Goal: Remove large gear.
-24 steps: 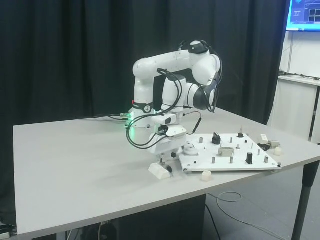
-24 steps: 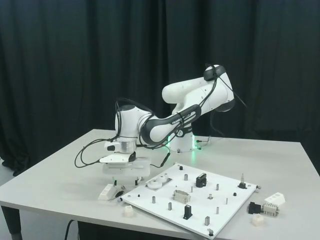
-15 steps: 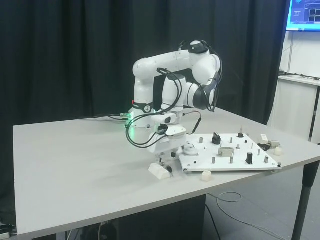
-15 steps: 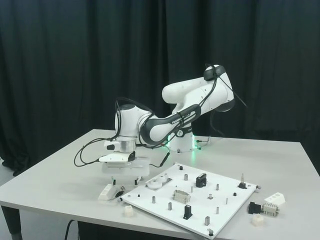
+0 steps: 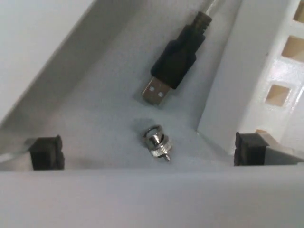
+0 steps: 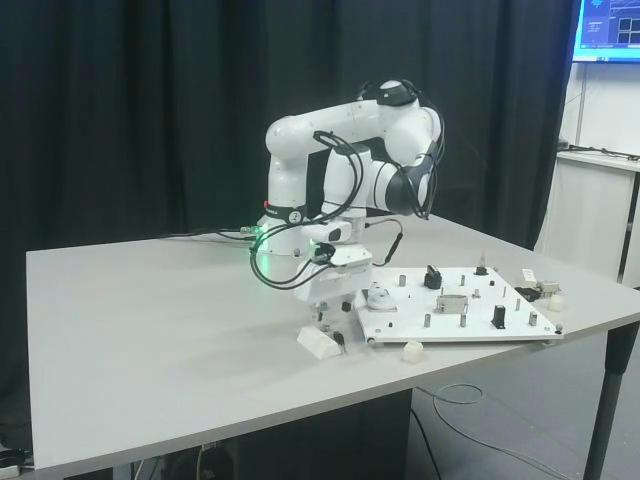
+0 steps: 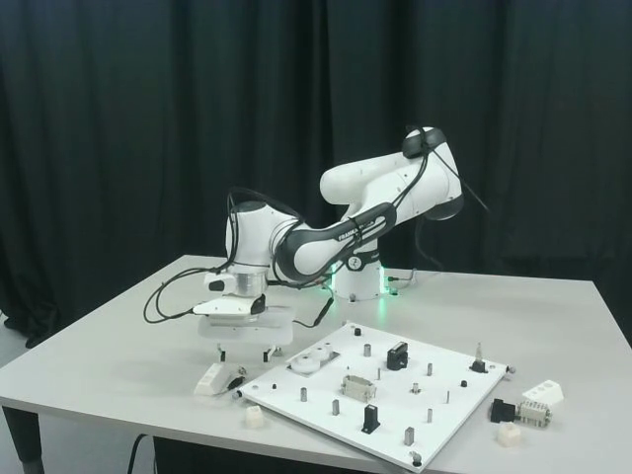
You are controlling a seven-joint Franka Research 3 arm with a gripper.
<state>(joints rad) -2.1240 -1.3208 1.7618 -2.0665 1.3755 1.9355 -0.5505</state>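
Observation:
The large gear (image 6: 380, 299) (image 7: 314, 359) is a round white piece sitting on the near-left corner of the white board (image 6: 505, 331) (image 7: 446, 416). My gripper (image 6: 328, 320) (image 7: 244, 356) hangs just off that corner, beside the gear and not over it. In the wrist view the gripper (image 5: 147, 151) is open, black pads (image 5: 46, 152) set far apart with nothing held. Below it on the grey table lie a small metal connector (image 5: 158, 143) and a black USB plug (image 5: 176, 64).
A white block with square holes (image 5: 280, 85) (image 6: 320, 342) (image 7: 210, 378) lies by the gripper. A small white cube (image 6: 411, 351) (image 7: 255, 418) sits at the board's front edge. Pegs and black parts stand on the board. More loose connectors (image 7: 533, 401) lie at its right.
The gripper has risen a little from the table beside the white block. The gear and the other parts have not moved.

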